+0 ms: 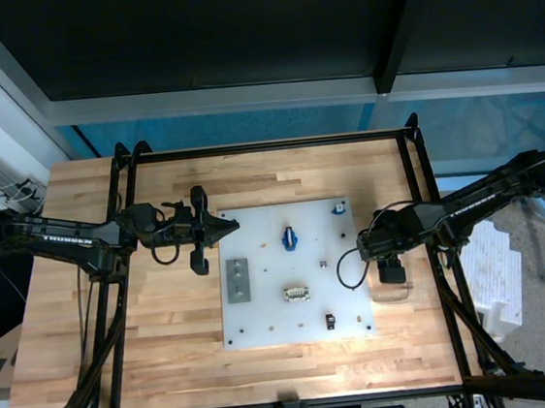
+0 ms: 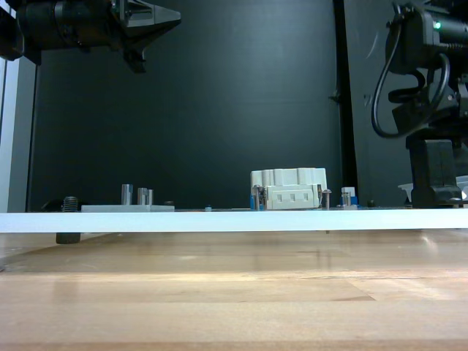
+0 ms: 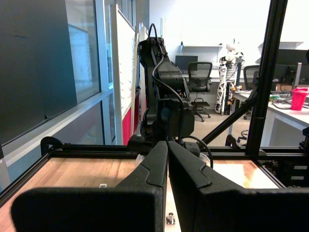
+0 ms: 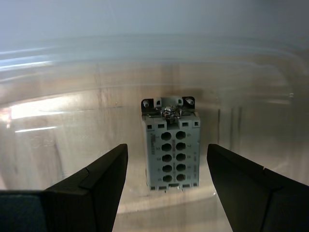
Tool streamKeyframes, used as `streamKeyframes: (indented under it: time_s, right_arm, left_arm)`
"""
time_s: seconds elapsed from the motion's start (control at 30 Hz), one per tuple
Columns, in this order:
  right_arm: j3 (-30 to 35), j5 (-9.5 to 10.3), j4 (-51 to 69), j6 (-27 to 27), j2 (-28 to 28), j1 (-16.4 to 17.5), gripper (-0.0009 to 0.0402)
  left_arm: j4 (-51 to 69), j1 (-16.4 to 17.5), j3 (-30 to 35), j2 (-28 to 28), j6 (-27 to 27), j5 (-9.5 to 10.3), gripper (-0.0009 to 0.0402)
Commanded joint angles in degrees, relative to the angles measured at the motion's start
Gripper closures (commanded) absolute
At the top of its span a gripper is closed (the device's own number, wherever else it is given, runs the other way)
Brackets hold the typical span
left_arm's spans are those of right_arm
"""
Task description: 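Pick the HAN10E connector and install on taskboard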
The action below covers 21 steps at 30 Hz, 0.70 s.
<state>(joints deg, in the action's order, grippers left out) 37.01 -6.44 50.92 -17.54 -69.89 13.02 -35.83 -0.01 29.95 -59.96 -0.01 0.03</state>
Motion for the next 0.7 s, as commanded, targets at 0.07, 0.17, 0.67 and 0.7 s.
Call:
streamKeyframes:
  time_s: [0.07,0.17,0.67,0.7]
  right_arm:
    - [-1.0,0.15,-1.7,-0.2,0.0,0.1,0.0165]
    - [-1.2,0.15,-1.7,-0.2,0.0,0.1,0.0165]
    - [-1.4,0.24,-1.8,-0.2,-1.6,0.1,0.0202]
    - [-1.4,0.24,-1.8,-0.2,-1.6,0.1,0.0209]
  left_arm:
    - [0.0,0.0,0.0,0.0,0.0,-0.02,0.0392]
    - [0.0,0.0,0.0,0.0,0.0,-0.02,0.0392]
    - [0.0,0.0,0.0,0.0,0.0,-0.02,0.0392]
    - [0.0,0.0,0.0,0.0,0.0,-0.02,0.0392]
